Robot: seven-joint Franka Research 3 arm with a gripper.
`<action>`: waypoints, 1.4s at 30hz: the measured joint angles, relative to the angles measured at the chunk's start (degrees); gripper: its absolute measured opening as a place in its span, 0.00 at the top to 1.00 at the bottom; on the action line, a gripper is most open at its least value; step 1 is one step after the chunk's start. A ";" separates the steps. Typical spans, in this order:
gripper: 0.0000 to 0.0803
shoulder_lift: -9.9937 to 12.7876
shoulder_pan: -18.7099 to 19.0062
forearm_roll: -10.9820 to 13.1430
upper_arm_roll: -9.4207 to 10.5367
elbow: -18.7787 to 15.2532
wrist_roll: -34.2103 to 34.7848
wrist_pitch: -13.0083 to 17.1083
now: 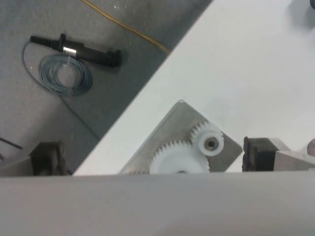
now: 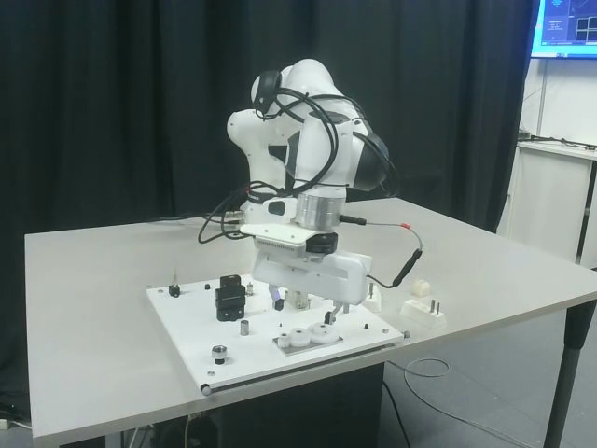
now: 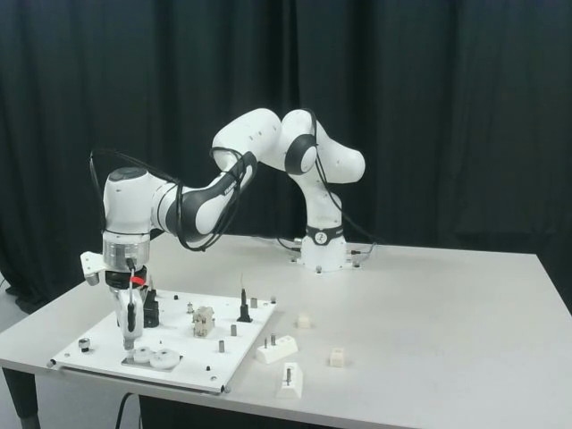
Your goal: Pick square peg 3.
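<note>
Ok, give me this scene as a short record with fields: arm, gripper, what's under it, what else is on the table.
arm: white Franka arm, bolted on the grey table, reaching over the white board
gripper: gripper low over the board's near edge, holding nothing visible
under gripper: two white gears meshed on a grey plate
on board: black block, small upright pegs
off board: small white parts on the table
floor: coiled grey cable, seen from the wrist view
</note>
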 joint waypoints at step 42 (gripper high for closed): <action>0.00 -1.66 3.01 0.31 0.16 -1.90 -0.60 -11.86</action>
